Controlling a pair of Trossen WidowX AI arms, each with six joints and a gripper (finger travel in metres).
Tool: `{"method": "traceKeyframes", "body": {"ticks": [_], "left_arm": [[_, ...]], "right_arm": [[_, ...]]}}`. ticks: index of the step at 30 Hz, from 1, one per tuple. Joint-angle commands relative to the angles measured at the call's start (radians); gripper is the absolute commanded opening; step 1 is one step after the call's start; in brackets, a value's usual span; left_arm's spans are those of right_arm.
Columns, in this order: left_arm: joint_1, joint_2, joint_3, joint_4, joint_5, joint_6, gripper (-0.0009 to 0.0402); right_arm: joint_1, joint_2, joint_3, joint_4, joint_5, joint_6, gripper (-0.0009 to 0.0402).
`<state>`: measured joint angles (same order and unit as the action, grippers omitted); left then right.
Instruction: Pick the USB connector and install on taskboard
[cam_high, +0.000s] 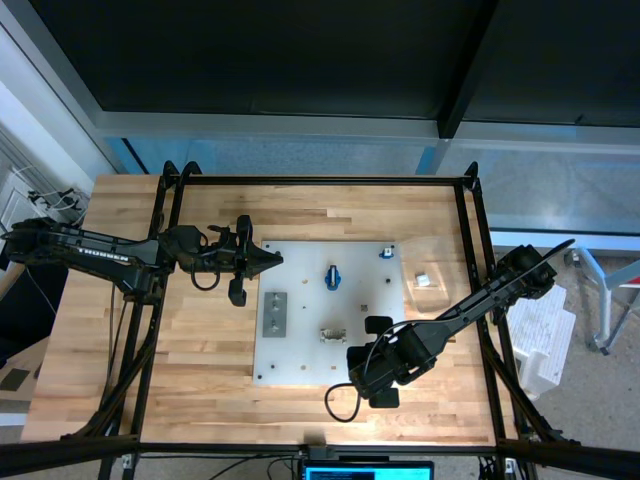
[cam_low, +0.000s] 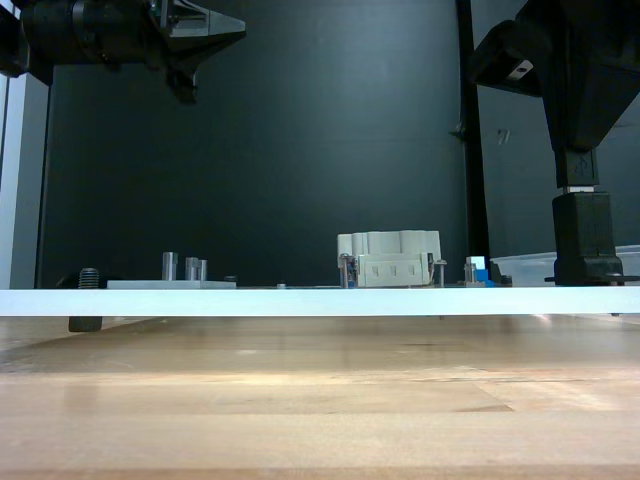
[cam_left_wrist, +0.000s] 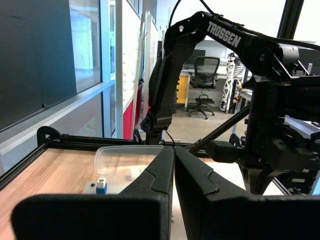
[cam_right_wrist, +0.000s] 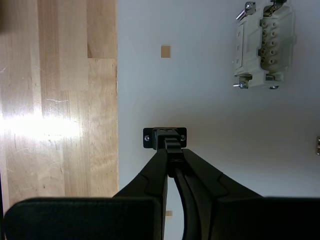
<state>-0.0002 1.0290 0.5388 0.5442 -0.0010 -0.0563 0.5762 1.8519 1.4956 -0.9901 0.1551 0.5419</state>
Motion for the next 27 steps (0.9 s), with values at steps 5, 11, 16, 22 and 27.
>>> {"method": "traceKeyframes", "body": {"ticks": [5,11,16,22,27], "left_arm": [[0.0,0.0,0.0,0.0,0.0,0.0,0.0],[0.0,0.0,0.0,0.0,0.0,0.0,0.0],[0.0,0.0,0.0,0.0,0.0,0.0,0.0],[0.0,0.0,0.0,0.0,0.0,0.0,0.0],[0.0,0.0,0.0,0.0,0.0,0.0,0.0]], "right_arm": [[0.0,-0.005,0.001,0.002,0.002,0.001,0.0053],[0.002,-0.007,0.001,0.003,0.002,0.001,0.0094],[0.003,-0.012,0.001,0.0,0.001,0.001,0.0127],[0.005,-0.045,0.001,-0.014,0.001,0.001,0.0159],[0.005,-0.09,0.001,-0.023,0.002,0.0,0.0176]]}}
